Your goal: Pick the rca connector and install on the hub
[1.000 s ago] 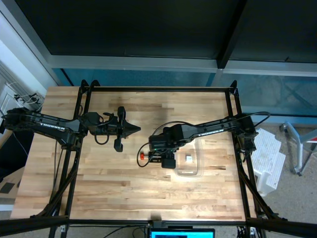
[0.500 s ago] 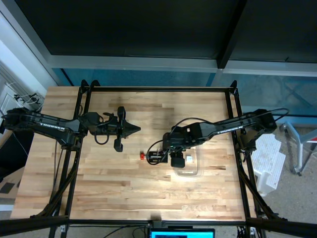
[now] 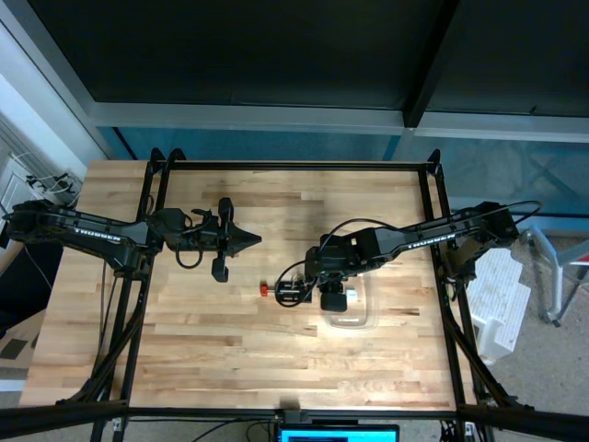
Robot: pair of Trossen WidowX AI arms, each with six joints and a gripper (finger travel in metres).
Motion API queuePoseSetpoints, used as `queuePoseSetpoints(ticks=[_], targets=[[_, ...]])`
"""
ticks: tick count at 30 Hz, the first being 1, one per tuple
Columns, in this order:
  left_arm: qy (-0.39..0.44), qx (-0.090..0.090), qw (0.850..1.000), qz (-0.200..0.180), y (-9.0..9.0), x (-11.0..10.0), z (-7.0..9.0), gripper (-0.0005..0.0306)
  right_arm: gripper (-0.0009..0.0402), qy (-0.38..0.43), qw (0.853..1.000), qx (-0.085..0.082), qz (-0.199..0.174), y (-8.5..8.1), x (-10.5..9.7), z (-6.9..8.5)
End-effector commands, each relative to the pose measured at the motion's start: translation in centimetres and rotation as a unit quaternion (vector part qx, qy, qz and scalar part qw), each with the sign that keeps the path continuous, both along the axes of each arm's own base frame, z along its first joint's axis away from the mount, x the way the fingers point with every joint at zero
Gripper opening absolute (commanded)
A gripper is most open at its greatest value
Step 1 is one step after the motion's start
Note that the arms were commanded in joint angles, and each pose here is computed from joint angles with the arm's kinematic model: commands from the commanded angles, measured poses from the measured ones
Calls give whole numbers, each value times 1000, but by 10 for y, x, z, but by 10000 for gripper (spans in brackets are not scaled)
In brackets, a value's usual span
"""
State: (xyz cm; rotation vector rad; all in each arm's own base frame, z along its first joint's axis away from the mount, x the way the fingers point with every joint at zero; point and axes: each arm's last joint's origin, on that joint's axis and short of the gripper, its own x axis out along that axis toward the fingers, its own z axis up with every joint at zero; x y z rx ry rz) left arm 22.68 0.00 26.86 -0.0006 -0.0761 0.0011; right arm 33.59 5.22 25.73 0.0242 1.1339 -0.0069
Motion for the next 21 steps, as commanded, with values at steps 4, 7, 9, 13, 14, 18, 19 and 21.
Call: queuePoseSetpoints(ticks=[4,7,9,13,14,18,19,21], targets=[[0,0,1000,0,0,0,0,0,109,-53,999,-1,12,-6,-16,18],[0,0,1000,0,0,0,0,0,90,-91,996,1,12,-10,-30,20],[0,0,1000,0,0,0,0,0,75,-124,992,1,7,-13,-37,21],[0,0,1000,0,0,0,0,0,42,-216,976,-23,-10,-19,-49,31],[0,0,1000,0,0,0,0,0,33,-240,971,-23,-9,-20,-51,34],[0,0,1000,0,0,0,0,0,-2,-305,952,-11,-10,-30,-61,40],[0,0,1000,0,0,0,0,0,-1,-319,948,-9,-13,-32,-64,41],[0,0,1000,0,0,0,0,0,4,-344,939,-12,-15,-36,-69,42]])
